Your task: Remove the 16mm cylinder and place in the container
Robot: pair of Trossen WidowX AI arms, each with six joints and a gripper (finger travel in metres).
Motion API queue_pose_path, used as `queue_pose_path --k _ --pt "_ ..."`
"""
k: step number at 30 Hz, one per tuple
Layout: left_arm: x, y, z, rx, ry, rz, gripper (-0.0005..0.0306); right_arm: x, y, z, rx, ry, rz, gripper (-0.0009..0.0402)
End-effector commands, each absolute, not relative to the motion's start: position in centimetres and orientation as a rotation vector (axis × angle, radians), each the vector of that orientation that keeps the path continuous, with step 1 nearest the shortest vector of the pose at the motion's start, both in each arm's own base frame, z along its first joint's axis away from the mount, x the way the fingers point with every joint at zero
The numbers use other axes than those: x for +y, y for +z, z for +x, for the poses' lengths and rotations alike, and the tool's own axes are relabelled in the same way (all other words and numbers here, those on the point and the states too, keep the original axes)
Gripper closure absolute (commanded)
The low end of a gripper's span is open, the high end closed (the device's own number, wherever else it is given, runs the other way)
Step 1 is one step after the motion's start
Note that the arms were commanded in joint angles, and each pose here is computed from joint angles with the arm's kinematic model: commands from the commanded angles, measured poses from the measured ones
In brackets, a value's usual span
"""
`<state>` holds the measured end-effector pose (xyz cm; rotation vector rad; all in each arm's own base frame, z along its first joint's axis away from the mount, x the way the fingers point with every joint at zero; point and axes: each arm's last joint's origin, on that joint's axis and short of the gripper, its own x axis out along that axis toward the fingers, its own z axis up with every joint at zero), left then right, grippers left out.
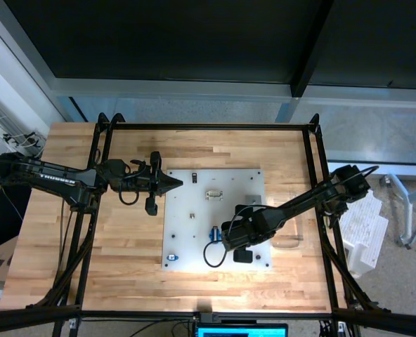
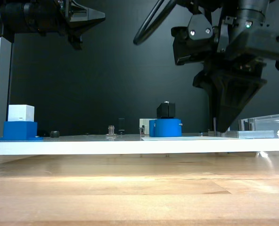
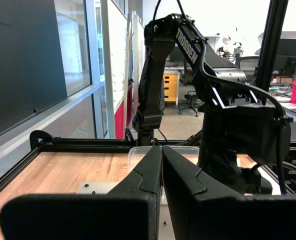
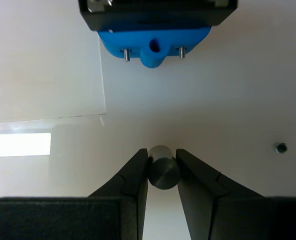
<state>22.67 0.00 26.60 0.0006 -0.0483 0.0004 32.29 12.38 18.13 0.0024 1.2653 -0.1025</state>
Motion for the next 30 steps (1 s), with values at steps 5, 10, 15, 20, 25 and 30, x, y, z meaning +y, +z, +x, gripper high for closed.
queue_pose_path --k 5,10,15,20,25,30 --pt "0.00 26.61 22.67 -0.049 0.000 0.001 0.0300 12.1 19.7 31.8 1.237 -0.086 -0.002 0.0373" --pt "0.00 26.61 22.67 -0.049 0.000 0.001 0.0300 11.8 21.4 31.2 1.196 -0.079 0.016 0.0373" --pt "0.00 26.61 22.67 -0.049 0.000 0.001 0.0300 11.2 23.2 30.4 1.159 -0.075 0.034 0.0373" --pt "0.00 26.61 22.67 -0.049 0.000 0.001 0.0300 10.9 24.6 29.6 1.132 -0.076 0.040 0.0373" --pt "0.01 26.61 22.67 -0.049 0.001 0.001 0.0300 10.8 25.3 29.2 1.113 -0.071 0.047 0.0373" --pt "0.00 26.61 22.67 -0.049 0.000 0.001 0.0300 10.5 25.6 28.7 1.112 -0.071 0.047 0.0373"
